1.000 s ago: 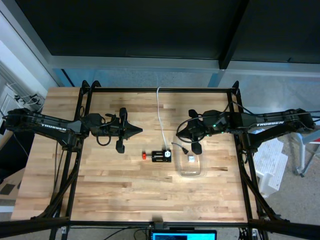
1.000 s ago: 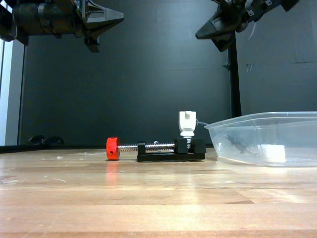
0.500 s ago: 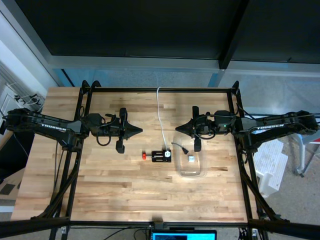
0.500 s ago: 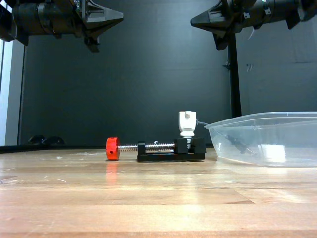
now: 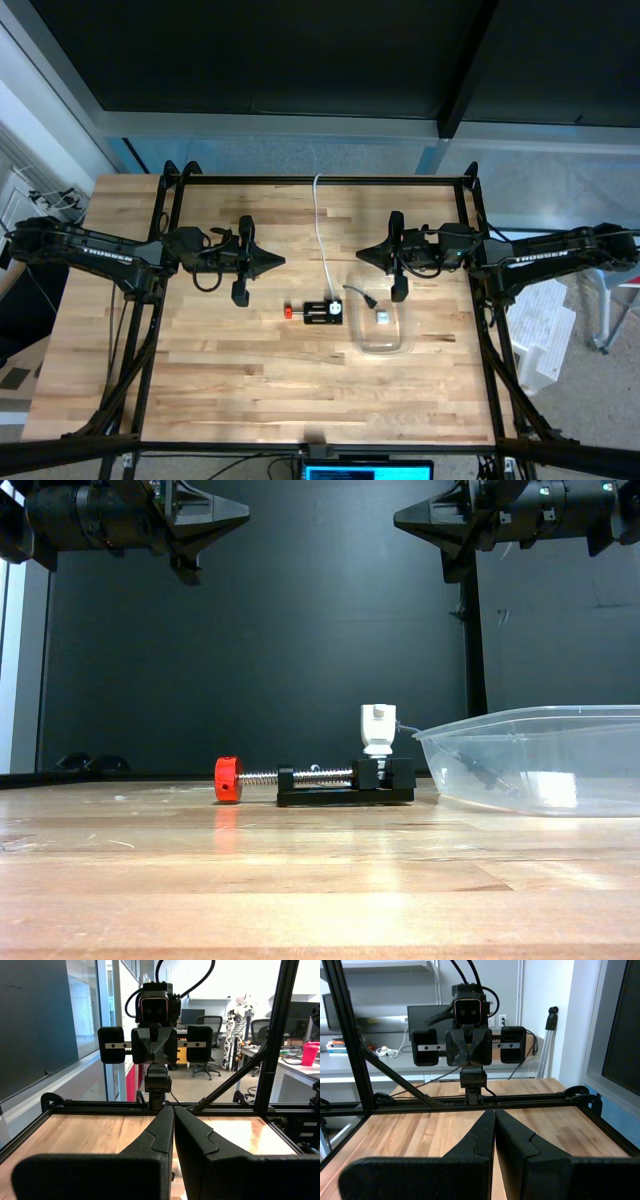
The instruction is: Remove the power plug from the receptacle and place in the container
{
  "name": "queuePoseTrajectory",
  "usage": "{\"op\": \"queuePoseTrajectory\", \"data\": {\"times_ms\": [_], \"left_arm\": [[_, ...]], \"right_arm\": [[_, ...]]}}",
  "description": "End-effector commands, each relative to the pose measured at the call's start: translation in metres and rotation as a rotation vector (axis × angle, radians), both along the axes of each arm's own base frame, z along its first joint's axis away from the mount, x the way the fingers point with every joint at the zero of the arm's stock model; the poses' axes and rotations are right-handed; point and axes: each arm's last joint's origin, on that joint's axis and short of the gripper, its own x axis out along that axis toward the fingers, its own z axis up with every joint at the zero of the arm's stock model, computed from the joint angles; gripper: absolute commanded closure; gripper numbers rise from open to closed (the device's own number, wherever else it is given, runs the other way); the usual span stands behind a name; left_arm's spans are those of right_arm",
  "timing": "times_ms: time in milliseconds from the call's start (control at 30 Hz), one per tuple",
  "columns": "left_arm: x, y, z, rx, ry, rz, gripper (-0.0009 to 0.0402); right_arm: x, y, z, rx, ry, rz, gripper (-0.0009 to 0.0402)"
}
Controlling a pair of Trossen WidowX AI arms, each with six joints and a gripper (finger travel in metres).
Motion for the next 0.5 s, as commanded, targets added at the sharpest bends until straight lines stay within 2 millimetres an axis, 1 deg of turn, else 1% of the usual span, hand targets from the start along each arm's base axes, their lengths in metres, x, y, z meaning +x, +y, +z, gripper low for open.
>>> {"op": "queuePoseTrajectory", "data": {"times_ms": [33, 500], "left_arm": [[0.0001, 0.0001, 0.0000, 0.000, 0.000, 0.000, 0.0393], [0.0001, 0.0000, 0.0000, 0.000, 0.000, 0.000, 0.0393]], "right_arm": [[-0.0015, 0.0001, -0.0021, 0.006, 0.000, 0.005, 0.0393], [-0.0015, 0.0003, -0.0015, 0.016, -0.003, 0.007, 0.0393]]}}
